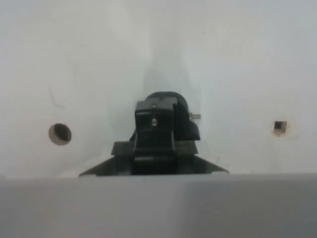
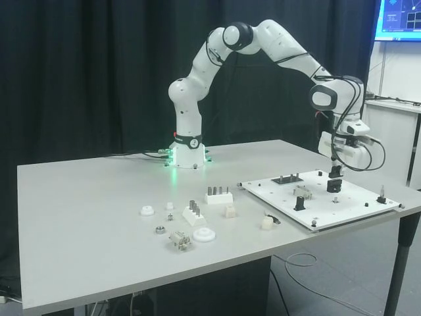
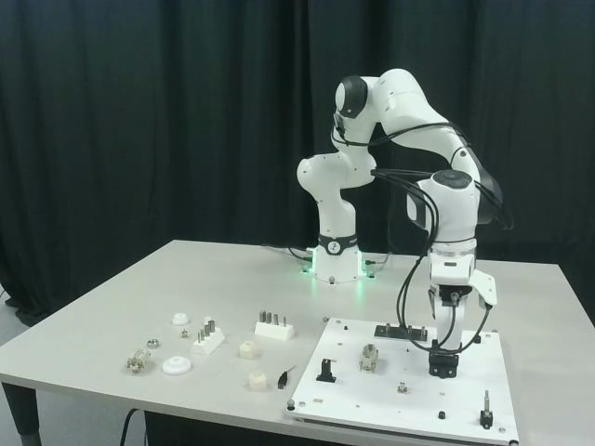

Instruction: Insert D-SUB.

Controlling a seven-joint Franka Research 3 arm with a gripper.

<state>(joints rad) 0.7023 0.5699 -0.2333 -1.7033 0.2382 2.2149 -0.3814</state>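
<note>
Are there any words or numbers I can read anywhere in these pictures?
None can be read.
Bright wall screen in the first room view: marks too small to read.
Black ring on the white robot arm's base: a small white mark, too blurred to read.

On the grey table (image 2: 79,217), well apart from the white board, loose parts lie scattered. A white block with upright pins (image 2: 219,195) sits at the group's 1 o'clock; a second pin block (image 2: 193,214) lies near it toward 7 o'clock. A small white cube (image 2: 230,211) rests just beside the first block. A white ring (image 2: 147,210) lies at 9 o'clock, a white disc (image 2: 204,236) at 5 o'clock, with a small metal connector (image 2: 178,240) touching or just beside it. A black curtain (image 2: 85,72) hangs behind; a screen (image 2: 400,20) shows at the room's 2 o'clock.
</note>
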